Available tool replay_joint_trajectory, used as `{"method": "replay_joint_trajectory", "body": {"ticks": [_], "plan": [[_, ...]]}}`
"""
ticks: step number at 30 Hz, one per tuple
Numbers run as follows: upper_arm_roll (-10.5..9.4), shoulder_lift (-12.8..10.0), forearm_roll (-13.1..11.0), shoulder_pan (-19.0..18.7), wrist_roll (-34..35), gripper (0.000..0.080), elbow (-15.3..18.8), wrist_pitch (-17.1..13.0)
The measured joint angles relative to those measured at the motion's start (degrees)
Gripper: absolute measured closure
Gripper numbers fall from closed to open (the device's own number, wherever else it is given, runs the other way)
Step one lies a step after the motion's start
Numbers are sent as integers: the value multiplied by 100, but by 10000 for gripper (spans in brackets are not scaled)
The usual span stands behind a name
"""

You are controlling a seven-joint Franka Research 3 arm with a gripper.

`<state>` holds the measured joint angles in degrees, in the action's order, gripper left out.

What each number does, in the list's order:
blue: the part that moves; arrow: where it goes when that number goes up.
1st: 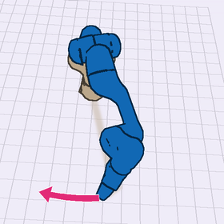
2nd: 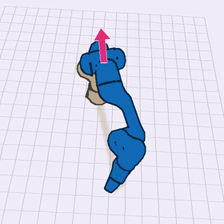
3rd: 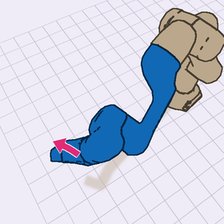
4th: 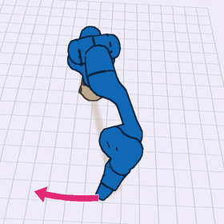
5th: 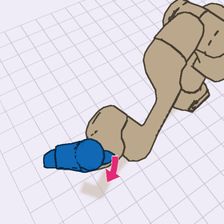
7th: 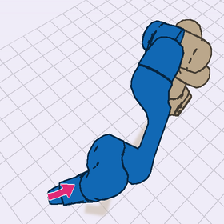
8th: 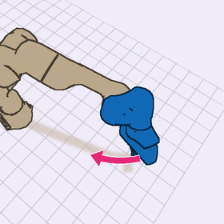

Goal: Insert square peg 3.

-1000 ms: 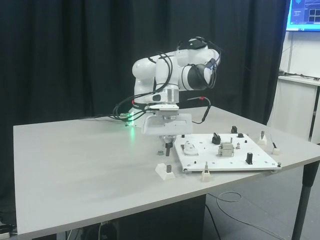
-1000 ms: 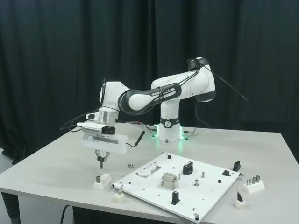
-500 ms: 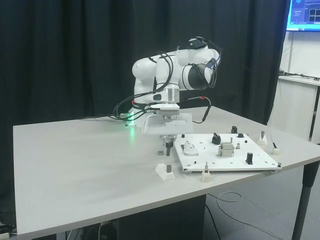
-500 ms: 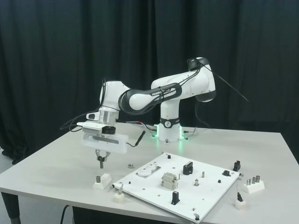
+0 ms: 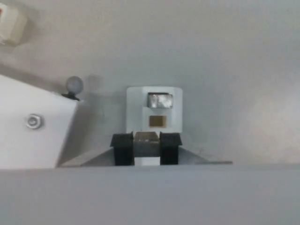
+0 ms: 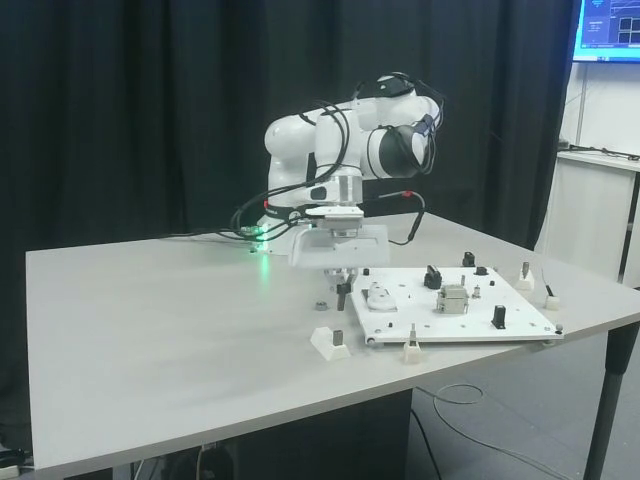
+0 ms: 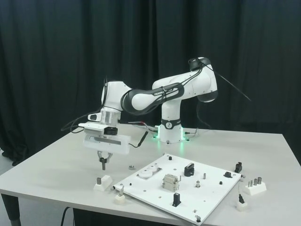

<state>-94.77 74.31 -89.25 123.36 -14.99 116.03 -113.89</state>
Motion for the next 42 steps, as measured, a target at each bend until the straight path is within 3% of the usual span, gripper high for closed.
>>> {"method": "replay_joint_trajectory", "body": {"ticks": [10,22,34,42], "plan": [[22,-37,-10,-121,701,688,-124,108],[21,-37,22,-361,2011,688,-393,245],[-2,-64,350,-587,4010,688,-985,333],[-81,-76,757,-715,6105,688,-1455,343]]}}
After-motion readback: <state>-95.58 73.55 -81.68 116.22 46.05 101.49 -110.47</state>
